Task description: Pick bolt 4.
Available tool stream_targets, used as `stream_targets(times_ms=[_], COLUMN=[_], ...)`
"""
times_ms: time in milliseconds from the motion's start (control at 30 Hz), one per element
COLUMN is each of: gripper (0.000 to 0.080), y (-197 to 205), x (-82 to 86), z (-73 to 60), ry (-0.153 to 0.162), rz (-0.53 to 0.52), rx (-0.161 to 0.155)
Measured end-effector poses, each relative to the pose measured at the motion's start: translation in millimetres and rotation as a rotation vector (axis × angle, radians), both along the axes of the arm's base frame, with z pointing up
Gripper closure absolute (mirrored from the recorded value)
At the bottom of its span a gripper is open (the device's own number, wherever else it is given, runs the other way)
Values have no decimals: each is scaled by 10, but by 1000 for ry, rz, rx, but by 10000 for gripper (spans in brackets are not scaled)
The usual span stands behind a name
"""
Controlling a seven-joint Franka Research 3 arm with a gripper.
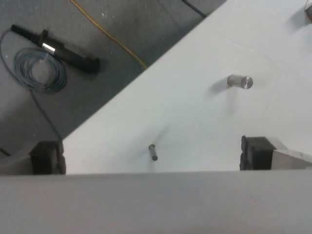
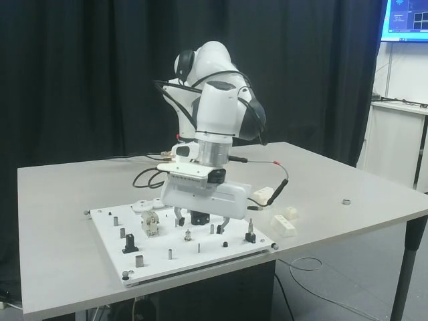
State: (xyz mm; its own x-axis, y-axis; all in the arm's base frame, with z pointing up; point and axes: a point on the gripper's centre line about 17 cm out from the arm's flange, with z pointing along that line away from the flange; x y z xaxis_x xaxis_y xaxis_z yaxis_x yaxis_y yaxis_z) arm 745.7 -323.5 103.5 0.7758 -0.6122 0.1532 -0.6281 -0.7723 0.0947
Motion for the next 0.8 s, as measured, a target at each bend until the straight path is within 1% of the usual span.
stream_targets(times_ms=[533,800], gripper=[3,3], y=[53,120], x=[59,106], z=[51,107], ry=[-12,-16], rz=[4,13], rx=[4,5])
